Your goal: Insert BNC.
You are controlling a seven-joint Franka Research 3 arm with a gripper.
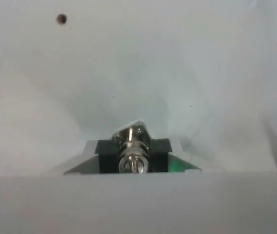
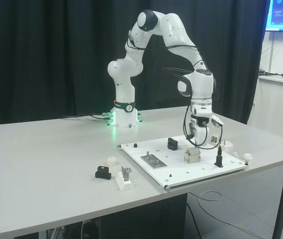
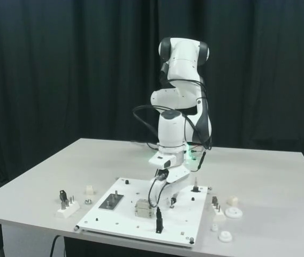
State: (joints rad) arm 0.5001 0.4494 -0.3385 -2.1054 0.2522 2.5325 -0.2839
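Gripper (image 2: 200,141) state indiscernible, hovering near the metal BNC socket on its small block (image 2: 191,156); risks jamming through slight misalignment over the white board (image 2: 146,147).

The grey table (image 2: 47,149) carried the arm's base (image 2: 124,117) and a white board (image 2: 146,167). Beside the board lay a black block (image 2: 102,173), small white parts (image 3: 229,206) and a white stand (image 3: 66,210).

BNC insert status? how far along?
Done: the pincer grips the BNC plug, visible between its fingers in the wrist view. In hand: the arm hangs above the white board, close to the metal socket block. Left: plug is not yet in any socket; lowering, seating and release remain. Alignment cannot be judged.
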